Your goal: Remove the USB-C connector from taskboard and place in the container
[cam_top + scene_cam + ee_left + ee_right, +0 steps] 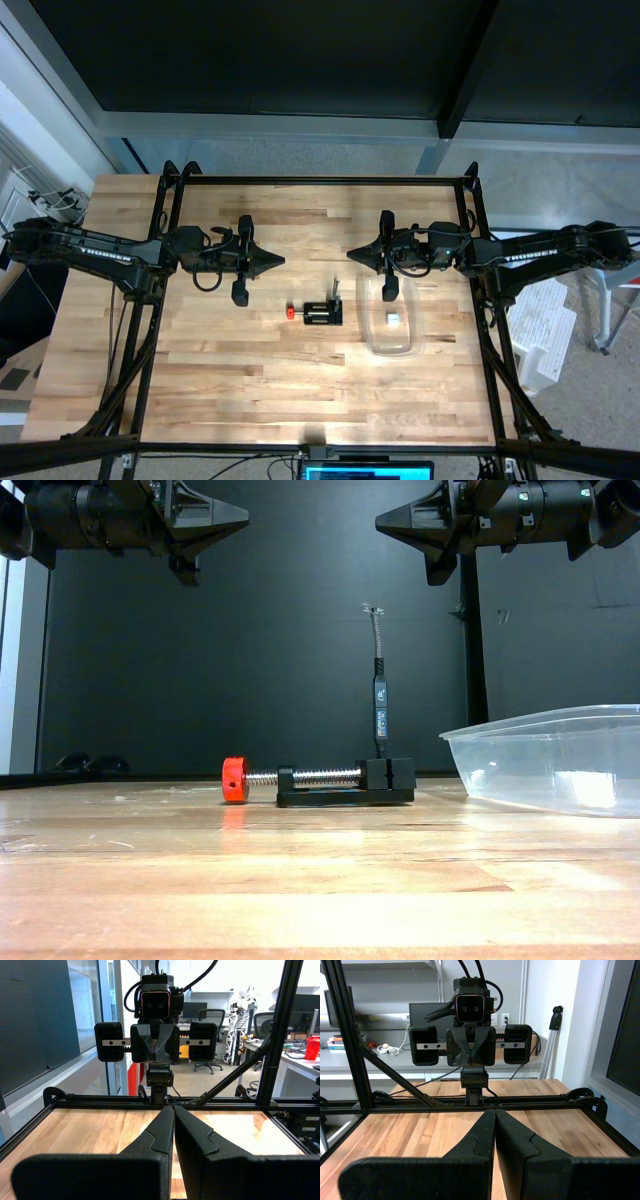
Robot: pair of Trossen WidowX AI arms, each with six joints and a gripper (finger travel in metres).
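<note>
A: Status?
B: Plug [381,708] upright in block [345,781]; tub [540,765] beside block. Left gripper [278,261], right gripper [352,254]: shut tight, empty, high above block.
A: Method?
B: Open right gripper; pinch plug body; pull straight up.

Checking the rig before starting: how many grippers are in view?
2: left gripper, shut, hangs high, left of the taskboard; right gripper, shut, hangs high near the container's far end. None seems hidden.

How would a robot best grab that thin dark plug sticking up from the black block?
Probably grip the USB-C connector by its upright dark body above the taskboard, descending from overhead, since it stands vertical. Left gripper and right gripper hang shut high above.
</note>
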